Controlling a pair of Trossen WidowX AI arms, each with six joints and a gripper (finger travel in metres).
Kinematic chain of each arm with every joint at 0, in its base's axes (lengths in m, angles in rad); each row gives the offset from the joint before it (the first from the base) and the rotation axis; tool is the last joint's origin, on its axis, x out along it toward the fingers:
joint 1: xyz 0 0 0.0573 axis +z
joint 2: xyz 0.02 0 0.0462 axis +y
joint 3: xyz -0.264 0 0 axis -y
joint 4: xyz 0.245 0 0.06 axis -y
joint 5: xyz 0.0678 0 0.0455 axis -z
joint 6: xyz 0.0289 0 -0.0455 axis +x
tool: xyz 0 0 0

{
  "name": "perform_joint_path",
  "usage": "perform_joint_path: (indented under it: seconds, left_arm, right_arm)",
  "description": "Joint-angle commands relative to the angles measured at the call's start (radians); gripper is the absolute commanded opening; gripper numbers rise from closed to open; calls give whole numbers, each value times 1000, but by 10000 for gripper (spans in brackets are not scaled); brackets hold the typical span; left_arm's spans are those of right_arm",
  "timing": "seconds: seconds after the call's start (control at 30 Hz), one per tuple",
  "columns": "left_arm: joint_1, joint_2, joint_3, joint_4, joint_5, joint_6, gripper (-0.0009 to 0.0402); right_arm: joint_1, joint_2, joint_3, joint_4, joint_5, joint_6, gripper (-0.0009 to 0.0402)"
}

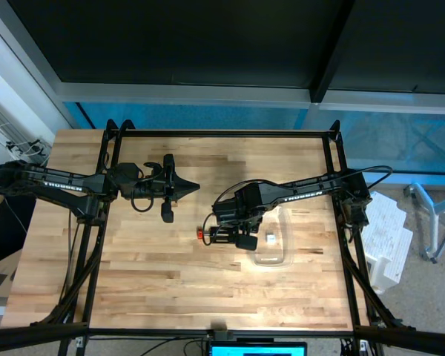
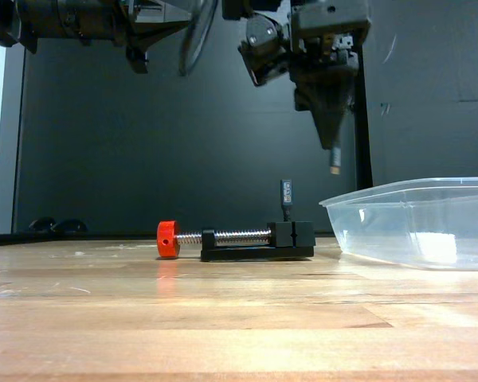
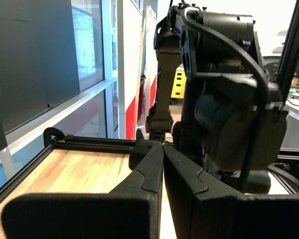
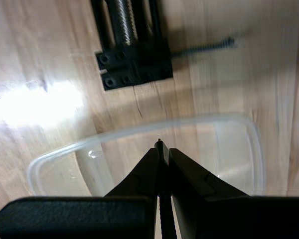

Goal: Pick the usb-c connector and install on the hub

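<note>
usb-c connector [image 4: 159, 145] is pinched in the right gripper [image 4: 161, 152]. Only its thin dark tip shows past the fingertips, which are pressed together on it. In the low view the connector [image 2: 333, 167] has its long axis vertical with the tip pointing down. It hangs clear of the bench, to the right of the hub's stem [image 2: 286, 197] and over the left end of the clear tray [image 2: 398, 191].

Surface is a light wood plank bench [image 1: 133, 297] with a black frame [image 1: 222, 134] round the back and sides. A dark wall panel stands behind it, and windows show in the left wrist view.

Hub [image 2: 259, 243] lies flat on the bench, just beside the tray. In the low view its long axis runs left to right, with the orange-red end [image 2: 167, 239] pointing left, toward the left arm's side. The stem stands upright from the black block at the other end.

A small white block [image 1: 271, 238] sits inside the tray [image 1: 285, 256].

Left gripper [image 3: 163, 149] is held above the bench on the left side, well apart from the hub. Its fingers are closed against each other on nothing and point toward the right arm.
</note>
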State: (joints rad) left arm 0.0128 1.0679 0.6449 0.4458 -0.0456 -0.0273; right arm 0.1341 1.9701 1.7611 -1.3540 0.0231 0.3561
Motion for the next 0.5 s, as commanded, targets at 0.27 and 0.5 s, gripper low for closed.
perform_joint_path:
  seconds: [0.27, 0.5]
  left_arm:
    - [0, 0, 0, 0, 0, 0, 0]
    - [0, 0, 0, 0, 0, 0, 0]
  right_arm:
    - [-1, 1, 6, 31, -24, 76, 0]
    - [-11, 54, 85, 14, -53, 121, 0]
